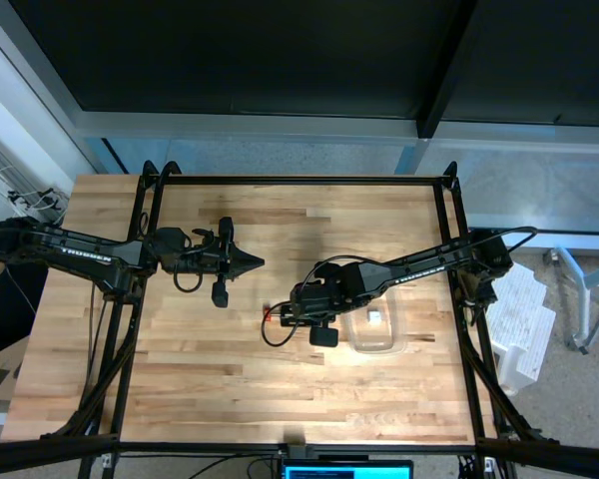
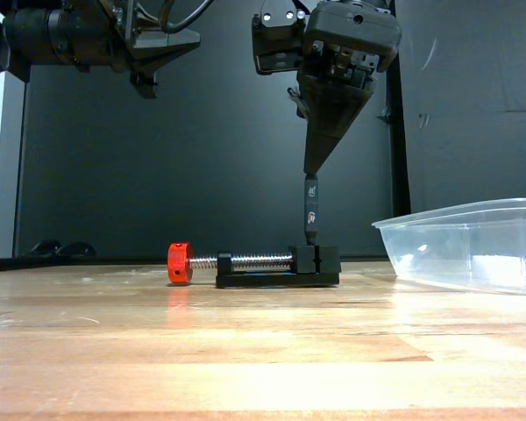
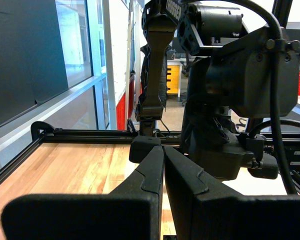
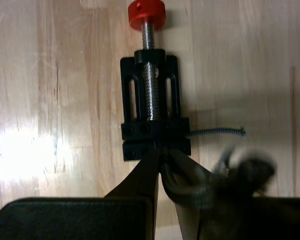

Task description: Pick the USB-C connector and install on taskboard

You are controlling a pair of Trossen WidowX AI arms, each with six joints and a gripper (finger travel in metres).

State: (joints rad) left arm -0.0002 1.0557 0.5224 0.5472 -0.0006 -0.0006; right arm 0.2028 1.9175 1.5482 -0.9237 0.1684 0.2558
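Wood (image 2: 263, 351): right gripper (image 2: 310, 174) pinches connector (image 2: 311, 210); left (image 1: 258, 263) aloft.

A pale wooden plank table (image 1: 230, 389) fills the middle of a workshop, edged by a black metal frame (image 1: 299, 181). Behind it a dark panel wall (image 1: 250, 50) rises above a light grey ledge (image 1: 280, 125). Grey floor (image 1: 579, 409) shows to the right of the table, with a white stack (image 1: 524, 319) lying on it just beside the frame. A blue-lit screen (image 1: 347, 469) sits at the table's near edge. Looking along the table, tall windows (image 3: 72, 45) let in daylight, and a yellow cabinet (image 3: 172, 80) stands far back in the room. Bright glare (image 4: 20, 150) pools on the wood.
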